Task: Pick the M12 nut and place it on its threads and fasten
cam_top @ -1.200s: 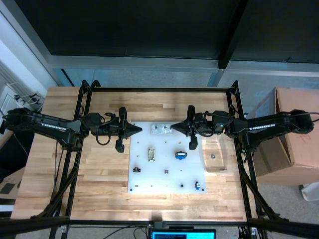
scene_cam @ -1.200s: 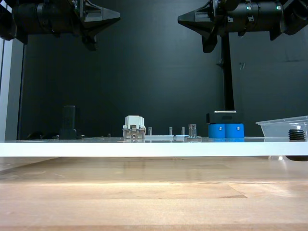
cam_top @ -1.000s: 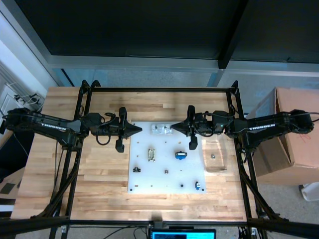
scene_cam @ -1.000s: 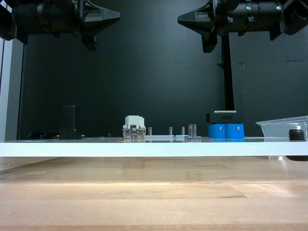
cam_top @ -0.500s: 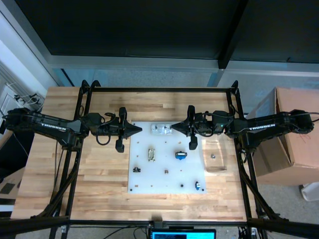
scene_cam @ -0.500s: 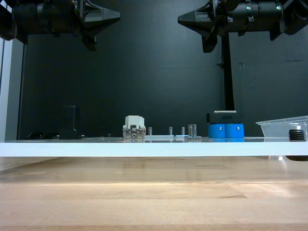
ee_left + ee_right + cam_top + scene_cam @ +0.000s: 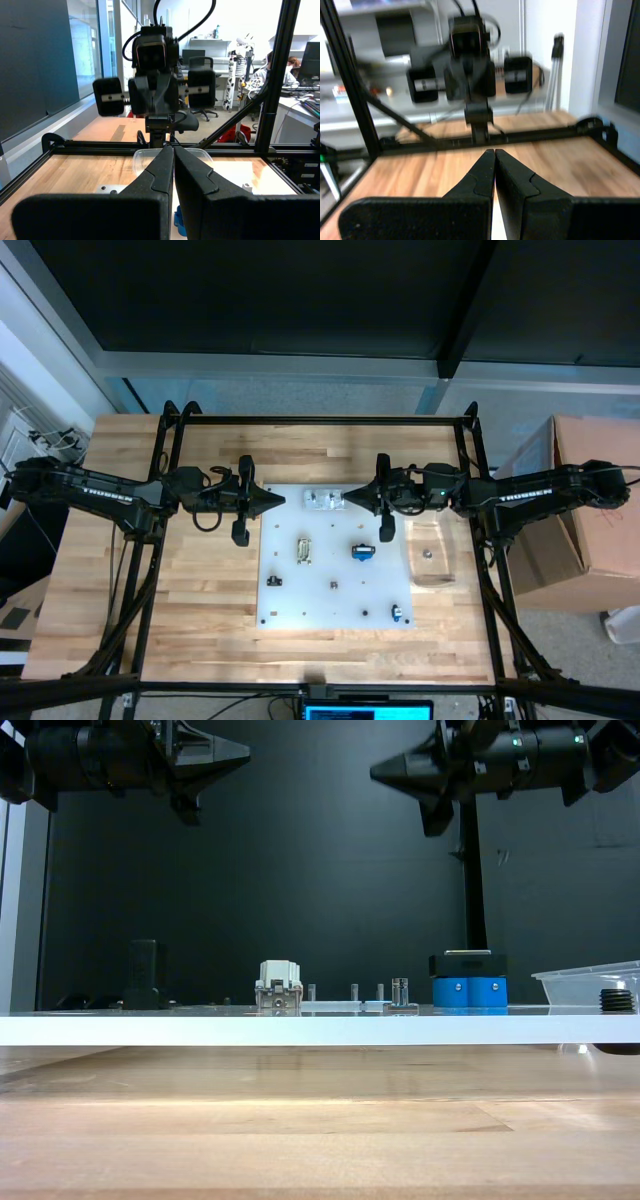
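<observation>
Wooden tabletop (image 7: 150,570) carried a white board (image 7: 290,605). Left gripper (image 7: 283,500) and right gripper (image 7: 346,498) hung high above it, tips facing each other, each with its fingers pressed together on nothing. The M12 nut (image 7: 427,552) lay free in the clear tray (image 7: 445,570), below and behind the right gripper's tips. The black stud (image 7: 617,1000) showed bare ribs.
</observation>
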Robot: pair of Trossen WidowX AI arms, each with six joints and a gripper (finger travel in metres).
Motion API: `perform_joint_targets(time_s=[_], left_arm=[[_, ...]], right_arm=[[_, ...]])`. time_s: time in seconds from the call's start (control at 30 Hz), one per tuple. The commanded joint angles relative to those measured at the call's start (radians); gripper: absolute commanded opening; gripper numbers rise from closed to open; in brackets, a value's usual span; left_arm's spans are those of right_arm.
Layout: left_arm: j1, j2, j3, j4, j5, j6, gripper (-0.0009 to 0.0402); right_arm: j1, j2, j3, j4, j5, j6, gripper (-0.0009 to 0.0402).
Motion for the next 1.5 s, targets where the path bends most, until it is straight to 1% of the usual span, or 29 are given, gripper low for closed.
perform_joint_targets(time_s=[0.03, 0.2, 0.37, 0.53, 0.67, 0.8, 0.9, 1.0, 1.13, 1.23, 1.33, 1.5], left_arm=[[0.0, 0.0, 0.0, 0.0, 0.0, 0.0, 0.0], [0.0, 0.0, 0.0, 0.0, 0.0, 0.0, 0.0], [0.0, 0.0, 0.0, 0.0, 0.0, 0.0, 0.0], [0.0, 0.0, 0.0, 0.0, 0.0, 0.0, 0.0], [0.0, 0.0, 0.0, 0.0, 0.0, 0.0, 0.0], [0.0, 0.0, 0.0, 0.0, 0.0, 0.0, 0.0], [0.0, 0.0, 0.0, 0.0, 0.0, 0.0, 0.0], [0.0, 0.0, 0.0, 0.0, 0.0, 0.0, 0.0], [0.0, 0.0, 0.0, 0.0, 0.0, 0.0, 0.0], [0.0, 0.0, 0.0, 0.0, 0.0, 0.0, 0.0], [0.0, 0.0, 0.0, 0.0, 0.0, 0.0, 0.0], [0.0, 0.0, 0.0, 0.0, 0.0, 0.0, 0.0]], right_arm=[[0.007, -0.015, 0.0, -0.076, -0.005, 0.0, 0.0], [0.015, -0.09, 0.0, -0.216, -0.004, 0.007, 0.0], [0.029, -0.188, 0.0, -0.409, -0.003, 0.066, 0.0], [0.07, -0.254, 0.0, -0.628, 0.005, 0.114, 0.0], [0.116, -0.278, 0.0, -0.799, 0.003, 0.147, 0.0], [0.153, -0.278, 0.035, -1.021, 0.006, 0.183, 0.0], [0.18, -0.278, 0.085, -1.199, 0.036, 0.231, 0.0], [0.201, -0.278, 0.14, -1.341, 0.031, 0.297, 0.0], [0.213, -0.277, 0.209, -1.516, -0.007, 0.4, 0.0], [0.215, -0.275, 0.257, -1.618, -0.006, 0.453, 0.0], [0.217, -0.255, 0.316, -1.699, -0.006, 0.494, 0.0], [0.217, -0.178, 0.431, -1.841, 0.009, 0.594, 0.0]])
